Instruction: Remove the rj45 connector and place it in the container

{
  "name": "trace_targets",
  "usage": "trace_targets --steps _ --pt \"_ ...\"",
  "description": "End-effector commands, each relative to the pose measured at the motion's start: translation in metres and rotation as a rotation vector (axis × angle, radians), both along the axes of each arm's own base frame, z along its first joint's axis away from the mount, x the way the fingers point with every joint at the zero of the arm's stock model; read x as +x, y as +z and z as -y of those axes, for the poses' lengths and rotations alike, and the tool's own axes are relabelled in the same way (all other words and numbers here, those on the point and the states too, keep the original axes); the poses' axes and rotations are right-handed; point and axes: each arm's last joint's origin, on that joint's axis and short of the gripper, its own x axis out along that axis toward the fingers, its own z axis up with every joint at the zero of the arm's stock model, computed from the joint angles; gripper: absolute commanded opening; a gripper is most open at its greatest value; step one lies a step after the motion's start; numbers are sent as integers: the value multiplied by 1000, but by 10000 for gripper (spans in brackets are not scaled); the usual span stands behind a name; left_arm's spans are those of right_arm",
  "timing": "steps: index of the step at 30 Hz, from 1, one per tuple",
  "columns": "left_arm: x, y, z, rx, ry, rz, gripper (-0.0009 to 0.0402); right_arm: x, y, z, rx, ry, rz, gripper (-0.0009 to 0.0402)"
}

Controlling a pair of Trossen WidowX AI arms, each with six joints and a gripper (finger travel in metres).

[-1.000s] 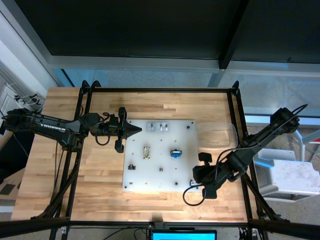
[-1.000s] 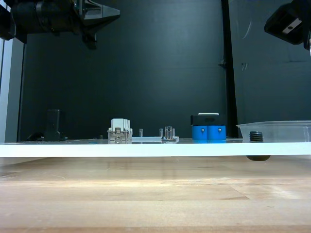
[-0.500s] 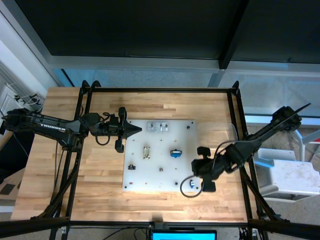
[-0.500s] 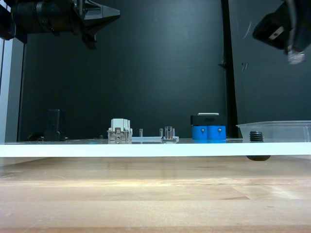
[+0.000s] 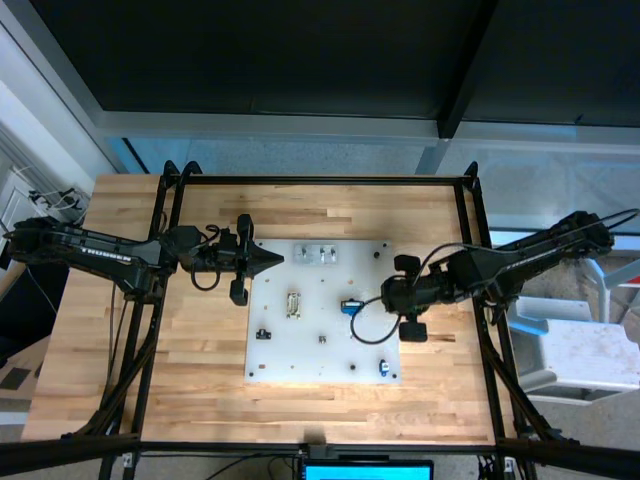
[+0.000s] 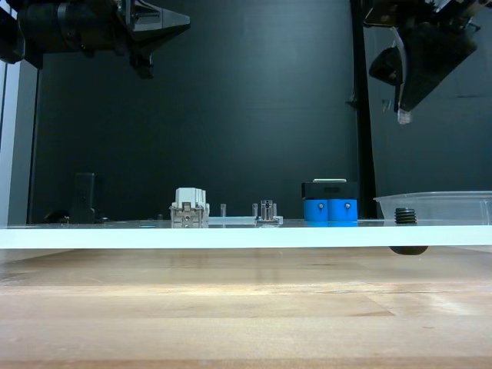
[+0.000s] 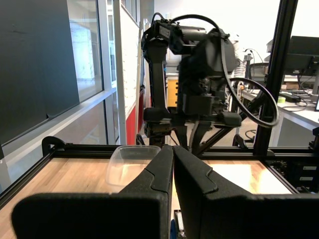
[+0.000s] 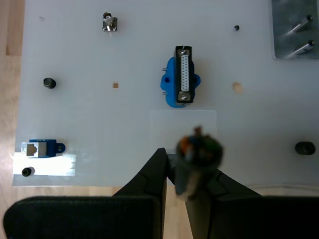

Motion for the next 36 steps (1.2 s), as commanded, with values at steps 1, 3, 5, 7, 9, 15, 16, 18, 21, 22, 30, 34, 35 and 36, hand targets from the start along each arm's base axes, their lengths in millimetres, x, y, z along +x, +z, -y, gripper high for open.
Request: trace_targets --steps 1,3,5,7,9,15,16,18,21,22,30,34,35,36 --pt "0 0 0 0 0 0 0 0 1 13 -6 -8 -7 0" --pt "0 0 0 0 0 0 0 0 1 21 -19 -18 -18 0" --pt "0 0 0 0 0 0 0 -1 1 29 -30 -30 -32 0" --pt "0 0 0 0 0 0 0 -1 0 37 -27 -35 -51 0" --pt "0 0 0 0 0 0 0 -2 -1 44 -25 -39 -65 0" --pt "0 0 0 0 0 0 0 -8 -7 64 -31 -70 -85 0" --pt "0 0 0 0 0 0 0 -10 -9 67 -31 -84 -89 0" --pt "0 0 0 0 0 0 0 -15 -14 73 -30 -111 -101 0" --pt "0 0 0 0 0 0 0 -25 -20 80 -28 -149 -114 0" --pt "0 0 0 0 0 0 0 -28 -22 82 -27 -159 -117 0" --pt "0 0 0 0 0 -1 0 -56 -32 94 -12 -259 -143 0" --pt "0 0 0 0 0 -2 0 -69 -33 100 -7 -308 -178 0" --pt "0 0 0 0 0 -2 0 -72 -34 101 -5 -319 -183 0" --pt "0 0 0 0 0 -2 0 -74 -34 103 -4 -330 -189 0"
